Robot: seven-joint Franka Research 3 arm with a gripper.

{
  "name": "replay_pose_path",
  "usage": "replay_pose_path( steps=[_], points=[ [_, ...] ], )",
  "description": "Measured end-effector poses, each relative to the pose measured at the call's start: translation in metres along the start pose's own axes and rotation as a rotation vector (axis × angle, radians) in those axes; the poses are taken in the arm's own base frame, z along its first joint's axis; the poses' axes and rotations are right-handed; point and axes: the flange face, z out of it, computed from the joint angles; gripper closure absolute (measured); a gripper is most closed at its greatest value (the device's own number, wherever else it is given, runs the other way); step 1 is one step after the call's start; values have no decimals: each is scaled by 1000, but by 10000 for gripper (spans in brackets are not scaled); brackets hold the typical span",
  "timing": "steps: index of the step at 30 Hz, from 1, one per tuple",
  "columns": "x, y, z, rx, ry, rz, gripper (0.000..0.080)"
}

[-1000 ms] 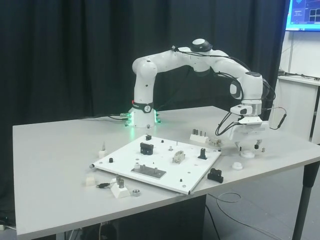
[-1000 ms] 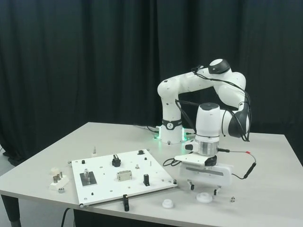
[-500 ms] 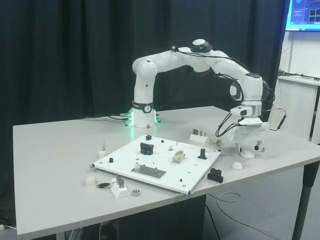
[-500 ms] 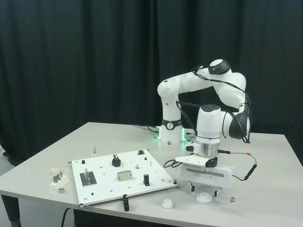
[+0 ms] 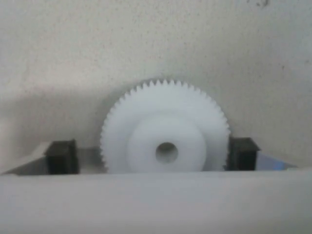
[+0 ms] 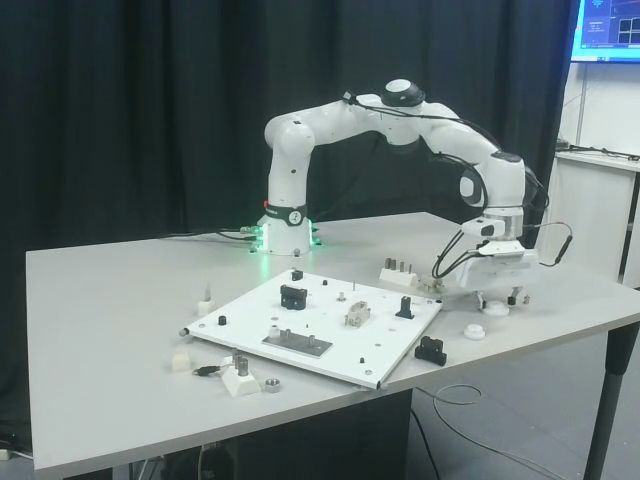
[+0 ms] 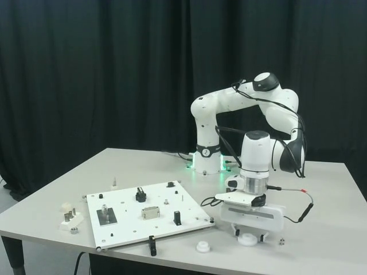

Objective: Pick large gear.

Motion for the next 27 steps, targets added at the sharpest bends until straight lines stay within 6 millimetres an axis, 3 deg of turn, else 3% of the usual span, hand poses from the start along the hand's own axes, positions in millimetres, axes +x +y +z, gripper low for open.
replay_pose_path(
  steps=[6, 7, 11, 12, 27],
  points=[
    [-2, -1, 0, 6, 5, -2, 90],
    [-2, -1, -1, 7, 7, -2, 250],
    [-2, -2, -2, 12, 12, -2, 250],
    [-2, -2, -2, 13, 14, -3, 450],
    [3, -2, -7, 14, 33, -5, 471]
  ],
)
